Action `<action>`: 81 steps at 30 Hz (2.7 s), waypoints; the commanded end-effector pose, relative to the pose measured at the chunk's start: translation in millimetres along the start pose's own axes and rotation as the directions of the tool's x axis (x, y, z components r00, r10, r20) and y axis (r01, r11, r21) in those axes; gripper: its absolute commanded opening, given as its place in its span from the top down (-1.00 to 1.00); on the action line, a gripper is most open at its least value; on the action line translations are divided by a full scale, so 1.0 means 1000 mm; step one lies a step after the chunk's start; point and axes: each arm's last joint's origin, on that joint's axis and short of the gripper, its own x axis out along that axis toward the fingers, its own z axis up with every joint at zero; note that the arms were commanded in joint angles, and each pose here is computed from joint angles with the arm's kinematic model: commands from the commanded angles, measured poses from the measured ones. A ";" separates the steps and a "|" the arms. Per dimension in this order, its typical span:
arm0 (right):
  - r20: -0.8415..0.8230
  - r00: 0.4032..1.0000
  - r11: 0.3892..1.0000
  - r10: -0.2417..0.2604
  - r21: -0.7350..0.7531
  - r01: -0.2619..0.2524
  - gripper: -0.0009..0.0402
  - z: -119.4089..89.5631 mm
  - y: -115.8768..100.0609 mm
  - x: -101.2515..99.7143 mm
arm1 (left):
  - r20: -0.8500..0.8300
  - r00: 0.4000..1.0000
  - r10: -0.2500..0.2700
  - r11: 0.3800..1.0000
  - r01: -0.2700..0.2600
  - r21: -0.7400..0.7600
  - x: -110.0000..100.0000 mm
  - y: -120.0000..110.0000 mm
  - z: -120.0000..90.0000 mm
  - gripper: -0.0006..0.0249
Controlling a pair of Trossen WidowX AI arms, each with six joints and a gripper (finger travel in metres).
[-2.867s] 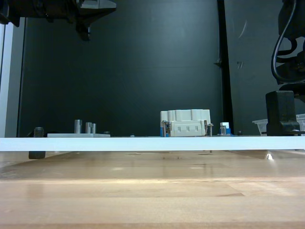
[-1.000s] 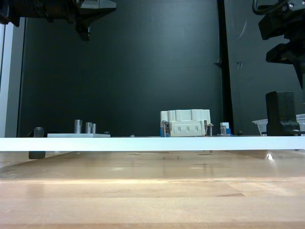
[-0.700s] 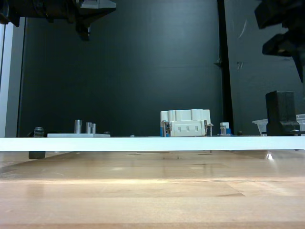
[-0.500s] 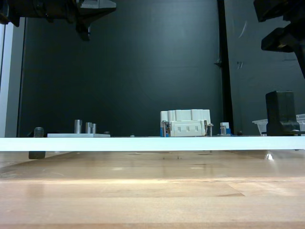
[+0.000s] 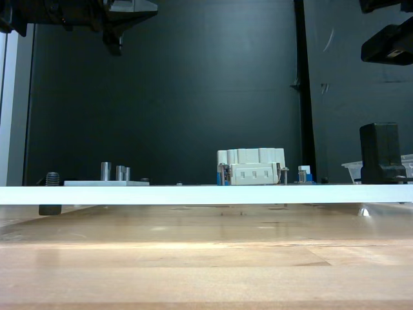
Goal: Pick the 16mm bar and install on taskboard
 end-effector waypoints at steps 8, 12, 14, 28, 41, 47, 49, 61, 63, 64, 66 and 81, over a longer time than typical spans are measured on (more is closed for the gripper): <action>0.000 1.000 1.000 0.000 0.007 0.000 0.88 0.006 0.011 0.013 | 0.000 1.000 0.000 1.000 0.000 0.000 0.000 0.000 0.000 0.95; -0.007 1.000 1.000 -0.005 0.001 0.005 0.88 0.007 0.015 0.019 | 0.000 1.000 0.000 1.000 0.000 0.000 0.000 0.000 0.000 0.95; -0.010 1.000 1.000 -0.006 -0.002 0.006 0.88 0.007 0.017 0.020 | 0.000 1.000 0.000 1.000 0.000 0.000 0.000 0.000 0.000 0.95; -0.034 0.999 1.000 -0.024 -0.014 0.024 0.88 0.010 0.027 0.033 | 0.000 1.000 0.000 1.000 0.000 0.000 0.000 0.000 0.000 0.95; -0.037 0.999 0.999 -0.027 -0.019 0.026 0.88 0.009 0.030 0.035 | 0.000 1.000 0.000 1.000 0.000 0.000 0.000 0.000 0.000 0.95; -0.032 0.999 0.999 -0.033 -0.012 0.032 0.88 0.008 0.030 0.035 | 0.000 1.000 0.000 1.000 0.000 0.000 0.000 0.000 0.000 0.95; -0.033 0.999 0.999 -0.032 -0.011 0.032 0.88 0.008 0.030 0.035 | 0.000 1.000 0.000 1.000 0.000 0.000 0.000 0.000 0.000 0.95; -0.030 0.999 1.000 -0.030 -0.003 0.029 0.88 0.008 0.031 0.035 | 0.000 1.000 0.000 1.000 0.000 0.000 0.000 0.000 0.000 0.95; -0.027 0.999 1.000 -0.027 -0.002 0.027 0.88 0.008 0.031 0.036 | 0.000 1.000 0.000 1.000 0.000 0.000 0.000 0.000 0.000 0.95; -0.027 0.999 1.000 -0.027 -0.001 0.027 0.88 0.008 0.031 0.036 | 0.000 1.000 0.000 1.000 0.000 0.000 0.000 0.000 0.000 0.95; -0.027 0.999 1.000 -0.027 -0.001 0.027 0.88 0.008 0.031 0.036 | 0.000 1.000 0.000 1.000 0.000 0.000 0.000 0.000 0.000 0.95; -0.030 0.999 1.000 -0.030 -0.002 0.029 0.88 0.007 0.031 0.038 | 0.000 1.000 0.000 1.000 0.000 0.000 0.000 0.000 0.000 0.95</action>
